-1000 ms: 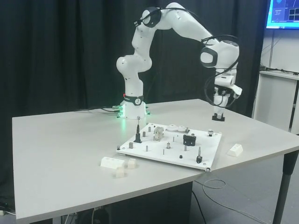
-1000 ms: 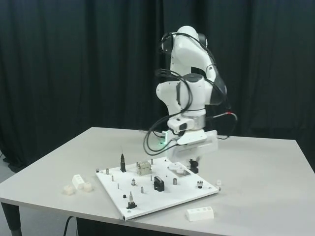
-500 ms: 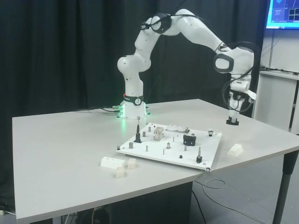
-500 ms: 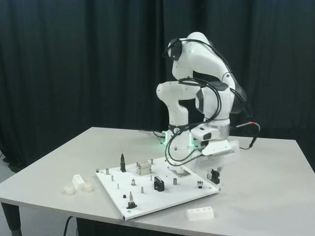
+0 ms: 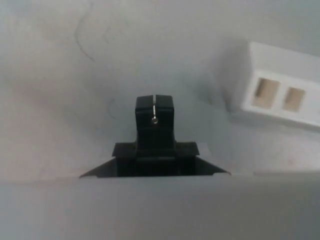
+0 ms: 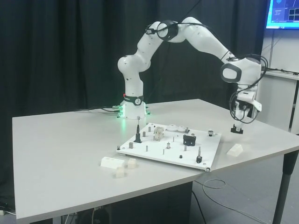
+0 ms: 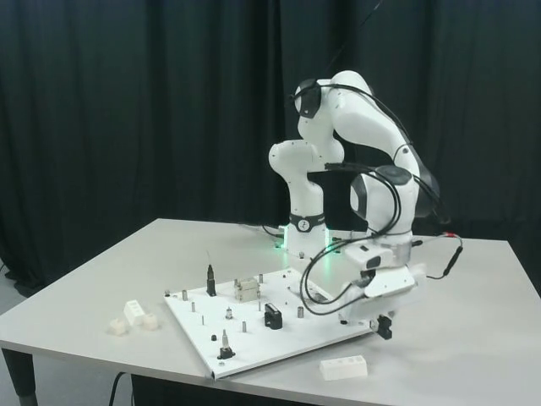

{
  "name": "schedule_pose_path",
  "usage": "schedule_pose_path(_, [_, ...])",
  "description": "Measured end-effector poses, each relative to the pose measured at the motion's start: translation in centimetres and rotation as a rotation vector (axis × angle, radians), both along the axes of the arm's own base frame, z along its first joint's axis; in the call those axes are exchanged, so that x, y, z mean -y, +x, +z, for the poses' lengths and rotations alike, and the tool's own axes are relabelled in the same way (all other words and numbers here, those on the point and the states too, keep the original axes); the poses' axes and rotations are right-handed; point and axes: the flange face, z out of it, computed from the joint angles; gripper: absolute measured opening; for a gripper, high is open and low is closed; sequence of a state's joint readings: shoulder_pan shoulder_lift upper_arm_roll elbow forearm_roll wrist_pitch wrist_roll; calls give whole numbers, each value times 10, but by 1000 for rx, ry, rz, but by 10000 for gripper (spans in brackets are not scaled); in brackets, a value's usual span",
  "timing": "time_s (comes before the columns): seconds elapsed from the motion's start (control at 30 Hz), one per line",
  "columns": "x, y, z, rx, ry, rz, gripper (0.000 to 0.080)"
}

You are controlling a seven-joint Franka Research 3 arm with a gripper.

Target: Place D-SUB.

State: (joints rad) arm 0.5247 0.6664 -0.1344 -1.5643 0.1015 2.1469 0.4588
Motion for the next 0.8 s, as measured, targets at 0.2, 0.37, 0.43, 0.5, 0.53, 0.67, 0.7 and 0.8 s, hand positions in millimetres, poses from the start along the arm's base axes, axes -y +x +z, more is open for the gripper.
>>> schedule_pose_path(0.2, [-11,-1,-16,-15,-3,4,154])
schedule_pose_path(0.37, [-18,-2,-26,-20,-10,-4,154])
schedule_pose_path(0.43, [-20,-2,-29,-21,-11,-4,154])
schedule_pose_path(0.5, [-21,-1,-31,-22,-13,-3,154])
schedule_pose_path(0.53, [-22,-1,-32,-22,-13,-3,154])
schedule_pose_path(0.67, [-24,-2,-36,-24,-16,-2,154])
schedule_pose_path(0.7, [-25,-2,-37,-25,-16,-2,154])
schedule_pose_path(0.8, [-26,-3,-39,-27,-18,-5,154])
